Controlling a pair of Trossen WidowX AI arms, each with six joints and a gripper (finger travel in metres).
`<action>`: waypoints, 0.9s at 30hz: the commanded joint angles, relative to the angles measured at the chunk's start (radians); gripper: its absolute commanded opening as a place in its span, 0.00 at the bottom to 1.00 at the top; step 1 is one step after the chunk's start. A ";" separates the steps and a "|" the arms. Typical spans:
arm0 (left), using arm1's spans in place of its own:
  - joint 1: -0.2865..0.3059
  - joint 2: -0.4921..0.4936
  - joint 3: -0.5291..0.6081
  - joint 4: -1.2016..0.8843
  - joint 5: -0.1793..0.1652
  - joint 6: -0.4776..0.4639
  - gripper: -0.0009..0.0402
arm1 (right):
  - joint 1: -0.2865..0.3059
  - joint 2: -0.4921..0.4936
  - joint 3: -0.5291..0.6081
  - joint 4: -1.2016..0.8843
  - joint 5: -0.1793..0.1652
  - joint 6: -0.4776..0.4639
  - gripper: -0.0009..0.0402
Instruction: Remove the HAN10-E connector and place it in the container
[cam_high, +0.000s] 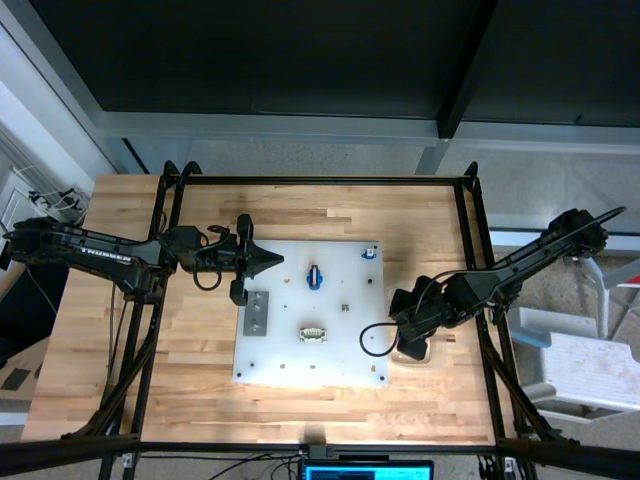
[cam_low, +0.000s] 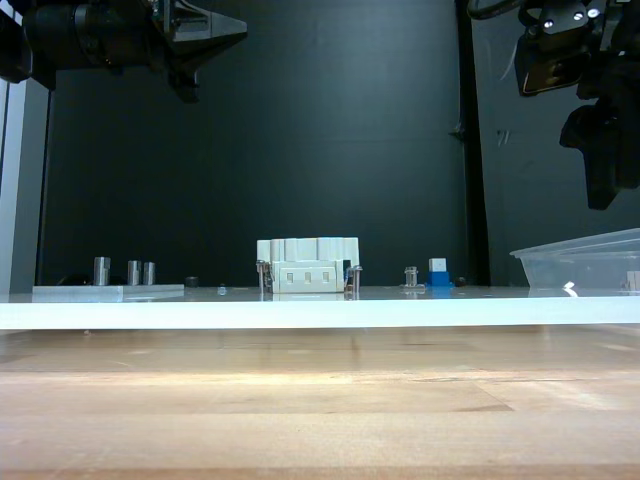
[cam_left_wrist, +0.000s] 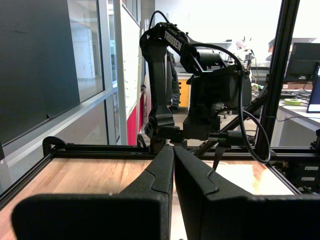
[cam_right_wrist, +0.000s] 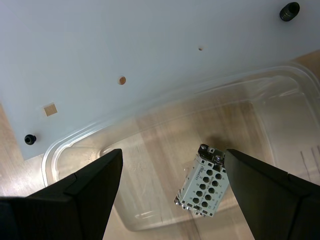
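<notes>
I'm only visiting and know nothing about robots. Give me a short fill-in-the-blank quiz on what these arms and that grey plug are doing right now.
1. The right pincer hangs above the container with its jaws ____.
2. The HAN10-E connector lies ____ the container.
3. The left pincer, raised over the far left corner of the white board, has its jaws ____.

Missing words: open; inside; shut.
</notes>
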 joint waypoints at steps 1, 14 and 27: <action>0.000 0.000 0.000 0.000 0.000 0.000 0.02 | 0.000 0.000 0.000 0.000 0.000 0.000 0.72; 0.000 0.000 0.000 0.000 0.000 0.000 0.02 | 0.000 0.000 0.000 0.011 0.000 0.000 0.72; 0.000 0.000 0.000 0.000 0.000 0.000 0.02 | 0.000 0.000 0.000 0.015 0.000 0.000 0.72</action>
